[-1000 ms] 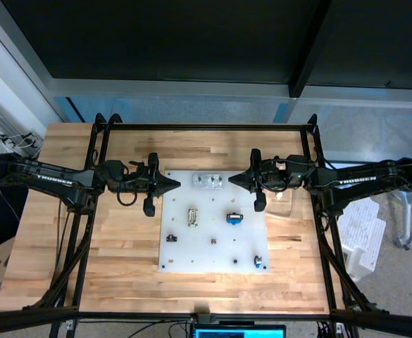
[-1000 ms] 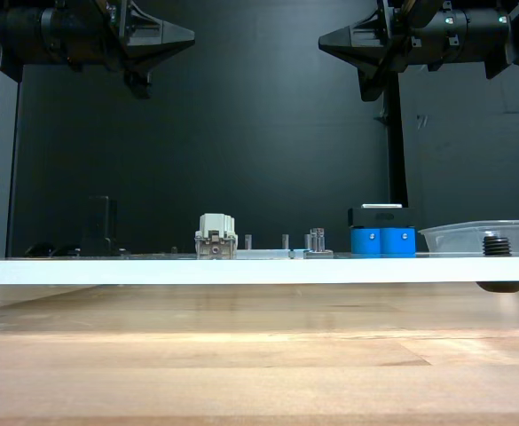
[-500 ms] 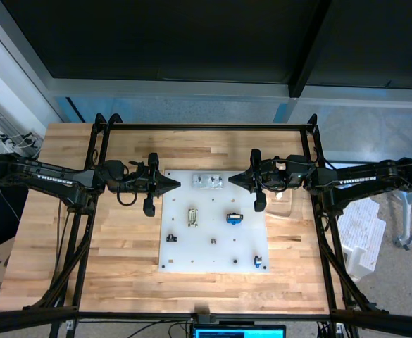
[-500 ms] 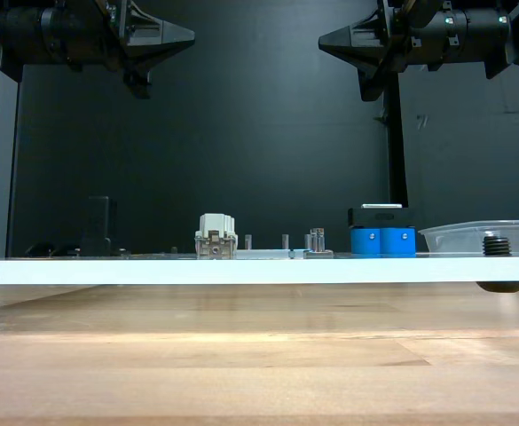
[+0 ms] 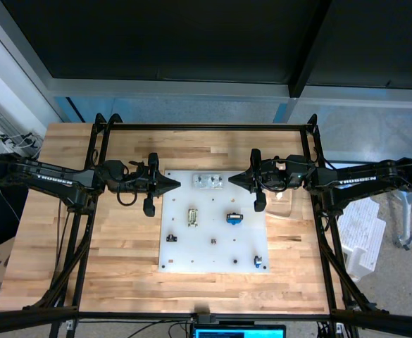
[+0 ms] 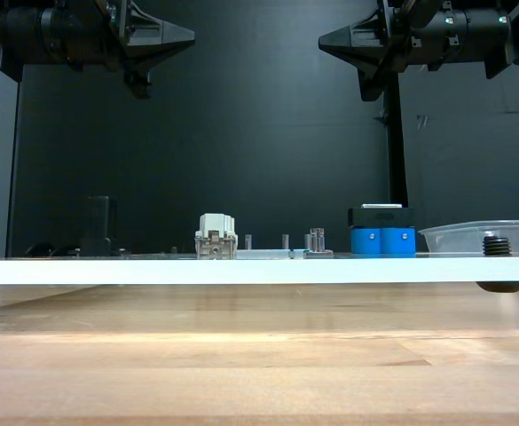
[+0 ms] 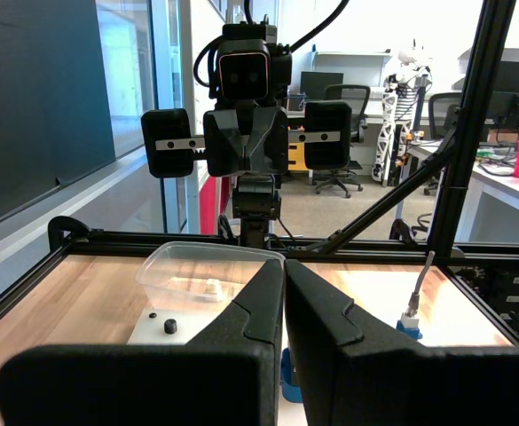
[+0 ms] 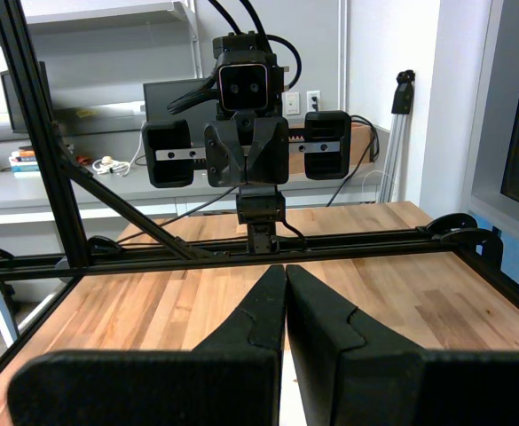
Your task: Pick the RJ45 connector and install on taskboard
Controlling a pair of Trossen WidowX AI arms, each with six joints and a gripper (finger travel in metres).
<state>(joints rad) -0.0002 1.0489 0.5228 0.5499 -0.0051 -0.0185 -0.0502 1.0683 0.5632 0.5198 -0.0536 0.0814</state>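
Note:
The taskboard [image 5: 191,250] is a white square plate in the middle of the wooden table, seen edge-on in the low view [image 6: 241,271]. My left gripper [image 5: 179,184] hovers high over its left edge, shut and holding nothing. My right gripper [image 5: 230,180] hovers high over its far right part, shut and holding nothing as well. The two point at each other [image 6: 192,37] [image 6: 321,40]. A small pale piece [image 7: 210,286] lies in a clear tub [image 7: 208,271]; I cannot tell whether it is the RJ45 connector.
The board carries a beige fitting [image 5: 192,216], blue fittings [image 5: 234,217] [image 5: 259,263], a silvery block [image 5: 209,182] and a black one [image 5: 171,239]. The clear tub [image 5: 283,204] sits just off the board's right edge. A black frame rings the table.

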